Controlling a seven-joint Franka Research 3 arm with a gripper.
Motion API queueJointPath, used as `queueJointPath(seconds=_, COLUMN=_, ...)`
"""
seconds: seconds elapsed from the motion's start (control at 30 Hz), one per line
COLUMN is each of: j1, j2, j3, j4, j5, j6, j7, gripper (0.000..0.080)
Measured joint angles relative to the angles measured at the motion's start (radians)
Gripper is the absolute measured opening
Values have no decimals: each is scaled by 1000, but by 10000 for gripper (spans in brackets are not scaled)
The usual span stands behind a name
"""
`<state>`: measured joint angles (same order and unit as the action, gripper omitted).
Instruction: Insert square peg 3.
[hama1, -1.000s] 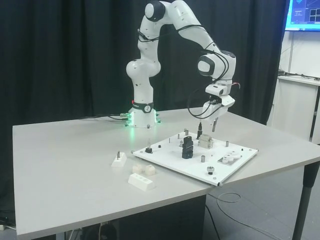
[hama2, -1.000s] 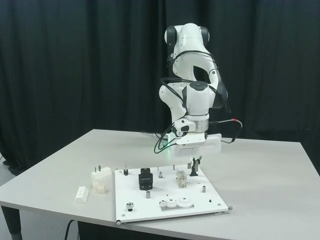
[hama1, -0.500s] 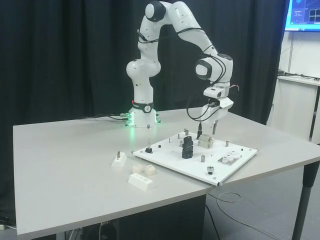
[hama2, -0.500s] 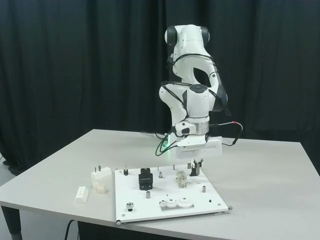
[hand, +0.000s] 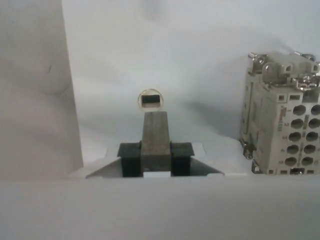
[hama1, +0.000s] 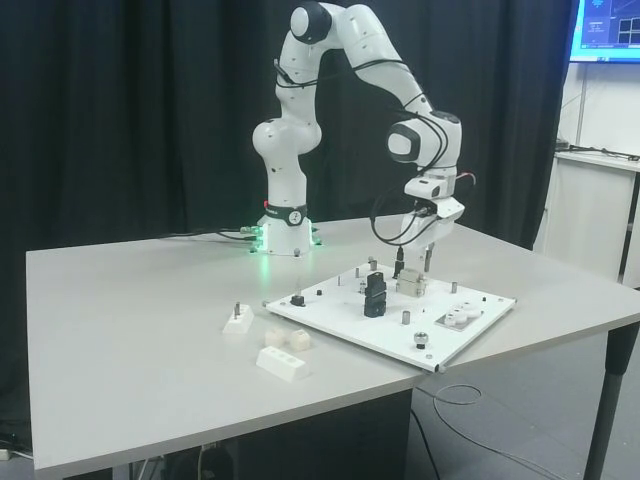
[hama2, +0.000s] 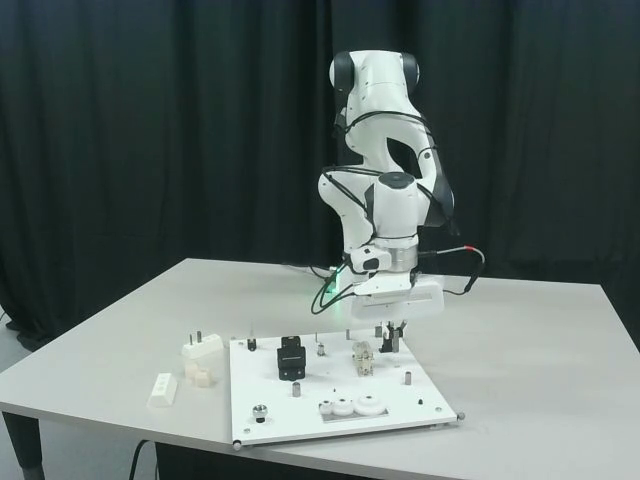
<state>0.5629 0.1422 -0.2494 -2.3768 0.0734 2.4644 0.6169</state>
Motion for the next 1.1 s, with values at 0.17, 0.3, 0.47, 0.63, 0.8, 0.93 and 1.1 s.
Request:
queueJointPath(seconds=0.17, j1=-1, j2=1, j3=0, j4=-6, j5=0, j6=14, j7=0, gripper=114)
queueJointPath(seconds=0.3, j1=-2, j2=4, j3=0, j4=-6, j5=0, j6=19, j7=0, gripper=114)
queueJointPath(seconds=0.47, j1=-4, j2=7, j3=0, j4=-6, j5=0, j6=23, j7=0, gripper=114)
queueJointPath(seconds=0.63, j1=-5, j2=10, j3=0, j4=-6, j5=0, j6=27, j7=0, gripper=114)
queueJointPath(seconds=0.8, j1=-5, j2=14, j3=-1, j4=-6, j5=0, j6=33, j7=0, gripper=114)
queueJointPath(seconds=0.93, j1=-5, j2=20, j3=-1, j4=-6, j5=0, j6=42, j7=0, gripper=114)
queueJointPath(seconds=1.1, j1=-5, j2=27, j3=-1, j4=-6, j5=0, j6=51, j7=0, gripper=114)
